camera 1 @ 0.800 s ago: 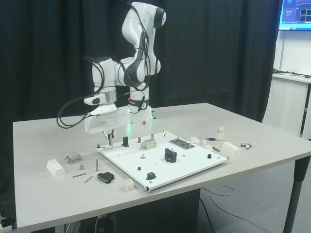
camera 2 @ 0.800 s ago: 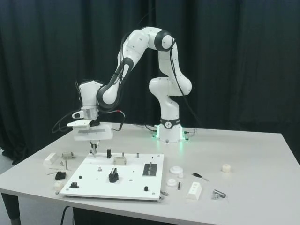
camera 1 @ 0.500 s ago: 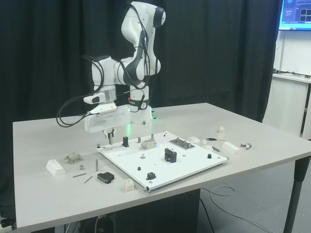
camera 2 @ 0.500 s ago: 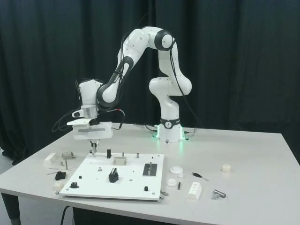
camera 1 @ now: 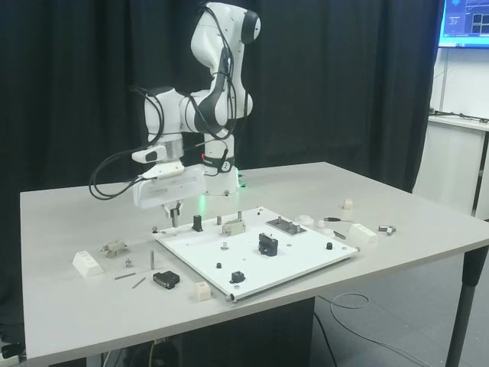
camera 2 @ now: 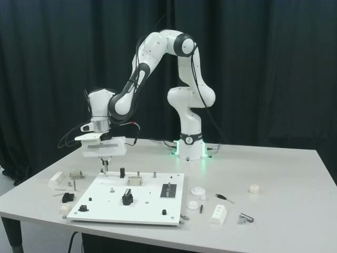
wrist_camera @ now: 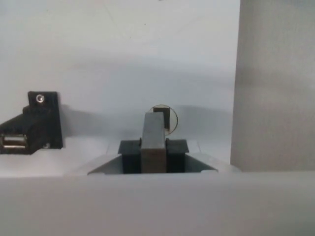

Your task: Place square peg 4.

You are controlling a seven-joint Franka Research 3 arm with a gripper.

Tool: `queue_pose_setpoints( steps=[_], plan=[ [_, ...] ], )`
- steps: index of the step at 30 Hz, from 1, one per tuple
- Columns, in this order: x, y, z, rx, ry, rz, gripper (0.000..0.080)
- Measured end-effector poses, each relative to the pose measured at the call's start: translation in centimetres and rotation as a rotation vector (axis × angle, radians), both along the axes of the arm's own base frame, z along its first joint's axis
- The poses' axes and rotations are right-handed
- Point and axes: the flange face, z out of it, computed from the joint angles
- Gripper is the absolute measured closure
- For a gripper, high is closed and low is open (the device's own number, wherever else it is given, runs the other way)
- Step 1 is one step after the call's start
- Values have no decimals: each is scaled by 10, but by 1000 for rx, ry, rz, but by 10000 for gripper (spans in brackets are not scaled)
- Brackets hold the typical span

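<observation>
Scanning from the left of the first room view, we find loose parts on the grey table: a white block, a small metal fitting and a black part, all lying off the board, presumably awaiting their own steps.

Next we reach the gripper, hanging over the left rear corner of the white board. In the wrist view its two black fingers are closed to a narrow gap on the square peg, a grey bar held upright between them. We judge the upright hold deliberate: it keeps the peg's axis in line with the hole seen just past its tip in that view. Whether the tip has entered the hole we cannot tell.

Beside the gripper, a black upright fixture stands on the board, near but apart from the fingers. Its closeness leaves limited room, so we judge a straight vertical descent the safest approach.

Further right, the board carries a metal clamp and a black mount. Small white pieces lie on the table beyond.
</observation>
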Motion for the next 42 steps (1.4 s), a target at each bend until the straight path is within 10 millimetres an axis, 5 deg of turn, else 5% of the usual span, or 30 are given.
queue_pose_setpoints(
  steps=[19,32,42],
  plan=[
    [10,-7,12,-18,-20,7,707],
    [17,-38,25,-99,-24,-2,707],
    [33,-60,14,-153,15,10,707]
  ],
)
